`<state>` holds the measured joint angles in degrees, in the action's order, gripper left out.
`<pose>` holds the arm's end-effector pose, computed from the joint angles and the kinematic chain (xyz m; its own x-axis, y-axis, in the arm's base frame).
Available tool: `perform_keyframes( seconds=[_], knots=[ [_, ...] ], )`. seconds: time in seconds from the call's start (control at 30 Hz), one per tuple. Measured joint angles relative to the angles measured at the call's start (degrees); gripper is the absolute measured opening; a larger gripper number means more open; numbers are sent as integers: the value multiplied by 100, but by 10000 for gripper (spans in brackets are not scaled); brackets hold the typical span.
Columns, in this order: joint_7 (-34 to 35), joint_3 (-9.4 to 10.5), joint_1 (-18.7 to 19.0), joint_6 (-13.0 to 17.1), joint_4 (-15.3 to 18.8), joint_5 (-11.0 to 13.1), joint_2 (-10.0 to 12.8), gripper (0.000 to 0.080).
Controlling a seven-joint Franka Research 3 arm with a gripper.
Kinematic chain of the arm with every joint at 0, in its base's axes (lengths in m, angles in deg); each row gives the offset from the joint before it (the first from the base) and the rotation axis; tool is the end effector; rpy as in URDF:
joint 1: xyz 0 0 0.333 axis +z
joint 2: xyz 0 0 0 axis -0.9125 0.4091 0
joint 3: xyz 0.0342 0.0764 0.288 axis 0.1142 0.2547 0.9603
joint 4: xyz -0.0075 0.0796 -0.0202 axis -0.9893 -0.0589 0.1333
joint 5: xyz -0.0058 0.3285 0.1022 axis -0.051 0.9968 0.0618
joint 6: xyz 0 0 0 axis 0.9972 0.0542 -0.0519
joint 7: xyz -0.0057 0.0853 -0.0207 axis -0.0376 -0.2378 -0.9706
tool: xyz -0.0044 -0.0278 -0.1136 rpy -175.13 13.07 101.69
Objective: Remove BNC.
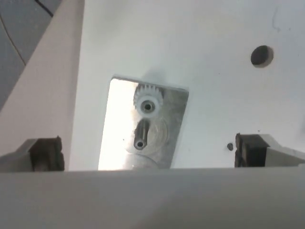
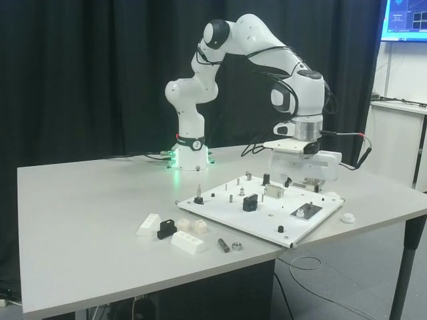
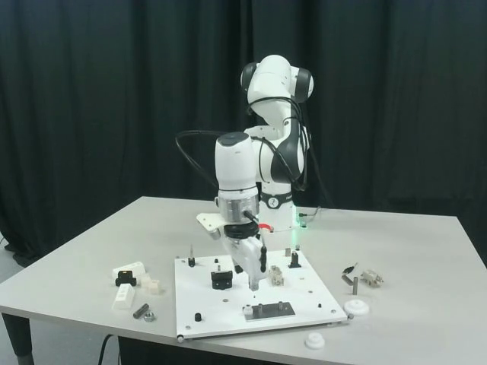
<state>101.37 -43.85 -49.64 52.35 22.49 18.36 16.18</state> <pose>0.6311 0.0407 0.2974 -0.1483 -0.9876 -0.0509 -0.9889 0.1478 0.0120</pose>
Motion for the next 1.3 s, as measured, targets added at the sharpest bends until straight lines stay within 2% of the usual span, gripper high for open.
perform_keyframes(
  seconds=[0.43, 0.6, 1.3],
  knots=[
    [-123, -6, 0, -101, -50, -2, 0, 800],
    [-456, -6, 1, -101, -51, -5, 0, 800],
    [-1125, -7, 3, -101, -52, -60, 0, 800]
  ],
)
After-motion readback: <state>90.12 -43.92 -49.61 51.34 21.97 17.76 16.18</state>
